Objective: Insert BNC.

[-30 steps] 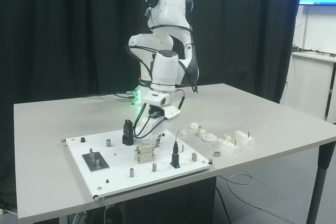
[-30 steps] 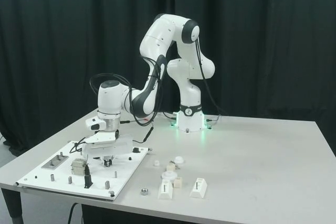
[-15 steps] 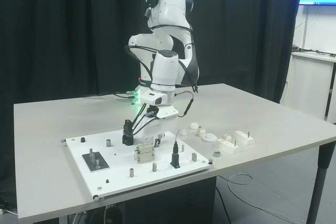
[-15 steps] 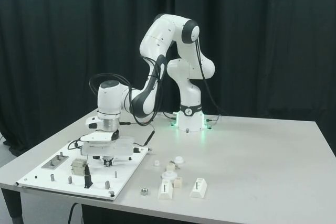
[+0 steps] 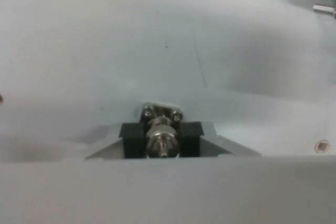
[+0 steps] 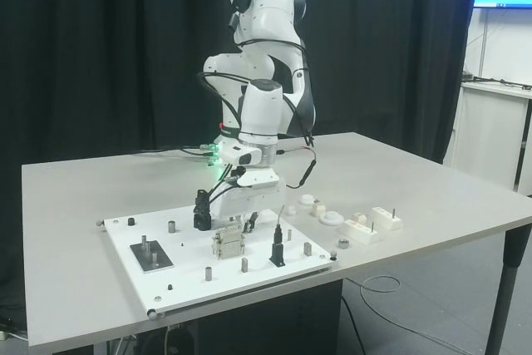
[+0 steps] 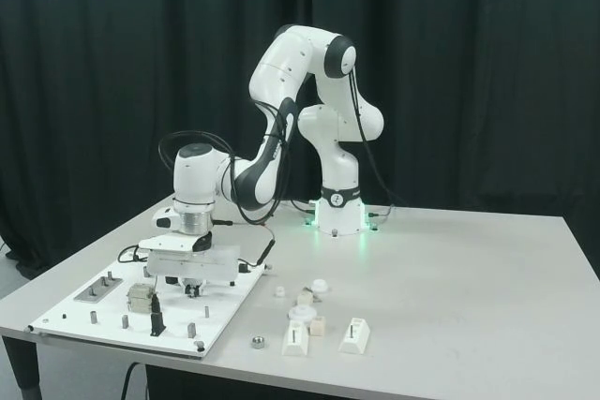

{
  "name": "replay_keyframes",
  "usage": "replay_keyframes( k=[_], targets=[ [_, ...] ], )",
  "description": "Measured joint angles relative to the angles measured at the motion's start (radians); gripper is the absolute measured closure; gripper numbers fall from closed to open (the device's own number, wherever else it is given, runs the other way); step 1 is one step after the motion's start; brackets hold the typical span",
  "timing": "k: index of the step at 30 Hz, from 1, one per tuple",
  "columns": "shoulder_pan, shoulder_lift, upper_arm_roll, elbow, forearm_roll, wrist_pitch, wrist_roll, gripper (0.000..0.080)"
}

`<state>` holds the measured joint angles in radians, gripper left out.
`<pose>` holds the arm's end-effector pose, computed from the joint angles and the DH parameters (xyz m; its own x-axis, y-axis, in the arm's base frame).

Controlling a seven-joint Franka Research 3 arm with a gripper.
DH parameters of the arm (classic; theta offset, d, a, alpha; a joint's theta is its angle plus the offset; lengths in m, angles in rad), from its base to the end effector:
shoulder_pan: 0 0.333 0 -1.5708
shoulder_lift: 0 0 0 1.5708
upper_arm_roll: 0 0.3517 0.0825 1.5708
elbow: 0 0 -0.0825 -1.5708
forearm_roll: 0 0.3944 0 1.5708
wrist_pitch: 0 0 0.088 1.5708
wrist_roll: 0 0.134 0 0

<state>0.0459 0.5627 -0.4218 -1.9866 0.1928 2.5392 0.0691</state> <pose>0.5979 -0.2268 0.1994 0.8581 -0.5096 0.0624 -0.5134 -0.8523 0.0997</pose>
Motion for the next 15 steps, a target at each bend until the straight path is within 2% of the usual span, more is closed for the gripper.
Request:
replay_keyframes(
  k=[15],
  targets=[
    [0.000, 0.001, 0.000, 0.003, 0.000, -0.005, 0.035, 0.0673]
  ],
)
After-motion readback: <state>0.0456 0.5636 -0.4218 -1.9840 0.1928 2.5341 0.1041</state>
